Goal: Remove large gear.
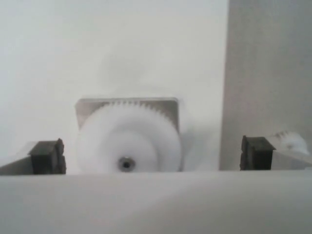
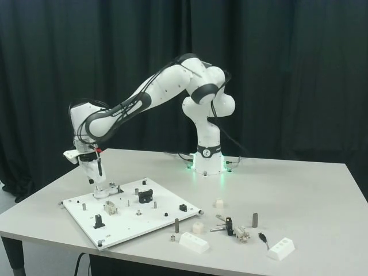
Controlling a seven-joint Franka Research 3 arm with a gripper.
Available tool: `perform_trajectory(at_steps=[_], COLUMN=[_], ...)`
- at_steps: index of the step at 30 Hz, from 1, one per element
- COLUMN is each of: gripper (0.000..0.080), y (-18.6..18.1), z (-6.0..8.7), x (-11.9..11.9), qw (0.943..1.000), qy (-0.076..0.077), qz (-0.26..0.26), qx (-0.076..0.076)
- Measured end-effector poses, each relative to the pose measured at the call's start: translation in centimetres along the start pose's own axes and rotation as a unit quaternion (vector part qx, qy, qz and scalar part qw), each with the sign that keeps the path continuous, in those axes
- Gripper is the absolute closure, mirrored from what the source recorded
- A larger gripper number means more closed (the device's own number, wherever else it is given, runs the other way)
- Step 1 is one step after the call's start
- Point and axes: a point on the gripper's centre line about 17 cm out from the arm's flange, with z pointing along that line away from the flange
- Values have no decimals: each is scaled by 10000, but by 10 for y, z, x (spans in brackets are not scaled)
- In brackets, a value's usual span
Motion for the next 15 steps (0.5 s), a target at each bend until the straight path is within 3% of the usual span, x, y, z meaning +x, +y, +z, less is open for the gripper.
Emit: perform_trajectory(at_steps=[7,15], gripper=[3,3], y=[-15,-15], z=[5,2], x=[-5,-17], qw=[9993,9972], qy=[285,693], qz=[-41,-78], qx=[-238,-273])
